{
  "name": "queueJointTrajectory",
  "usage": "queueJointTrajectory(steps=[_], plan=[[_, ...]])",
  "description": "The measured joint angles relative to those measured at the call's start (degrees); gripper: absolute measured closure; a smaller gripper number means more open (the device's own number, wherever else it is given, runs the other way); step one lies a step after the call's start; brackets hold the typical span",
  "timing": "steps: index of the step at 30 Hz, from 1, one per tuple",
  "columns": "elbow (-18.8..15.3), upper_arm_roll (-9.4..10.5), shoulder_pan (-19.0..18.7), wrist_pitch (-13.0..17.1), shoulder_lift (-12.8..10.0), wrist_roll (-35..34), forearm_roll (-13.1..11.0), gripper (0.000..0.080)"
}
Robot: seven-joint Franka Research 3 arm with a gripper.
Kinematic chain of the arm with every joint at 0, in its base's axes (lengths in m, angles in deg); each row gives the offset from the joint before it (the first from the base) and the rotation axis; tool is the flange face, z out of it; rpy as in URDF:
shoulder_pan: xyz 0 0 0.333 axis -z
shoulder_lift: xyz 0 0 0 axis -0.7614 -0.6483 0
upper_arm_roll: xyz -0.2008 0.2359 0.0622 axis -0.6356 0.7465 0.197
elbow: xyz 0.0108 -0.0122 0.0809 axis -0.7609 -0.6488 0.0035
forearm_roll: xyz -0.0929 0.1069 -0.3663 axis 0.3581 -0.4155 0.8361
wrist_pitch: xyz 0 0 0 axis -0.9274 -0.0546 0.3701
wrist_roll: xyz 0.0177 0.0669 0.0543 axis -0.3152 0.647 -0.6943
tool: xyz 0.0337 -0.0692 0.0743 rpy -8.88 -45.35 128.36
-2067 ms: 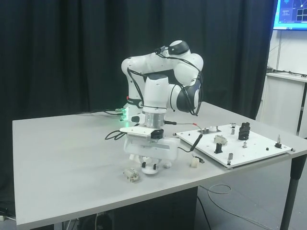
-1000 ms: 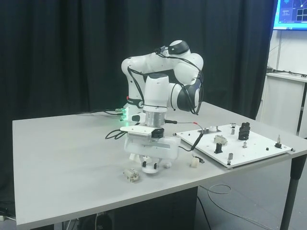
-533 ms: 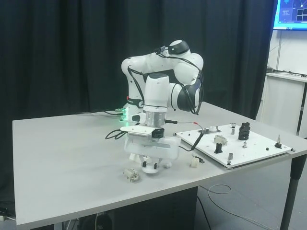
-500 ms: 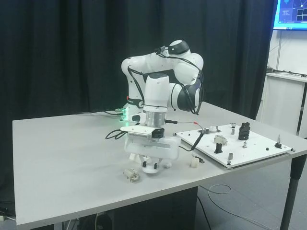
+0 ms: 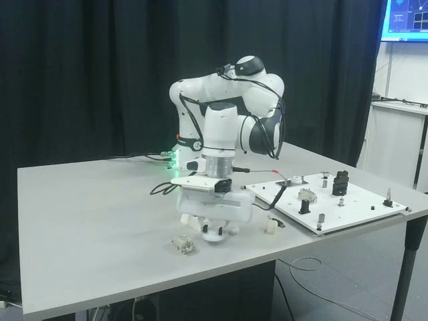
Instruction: Insert large gear.
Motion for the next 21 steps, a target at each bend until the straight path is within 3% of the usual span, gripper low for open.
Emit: queueJointTrajectory(steps=[10,21], plan=[[-1.3,-2.18,-2.5,-6.0,0.3,-1.5,0.5,0.0469],[-7.1,-6.73,-10.0,-11.4,0.3,-3.0,0.9,0.0469]])
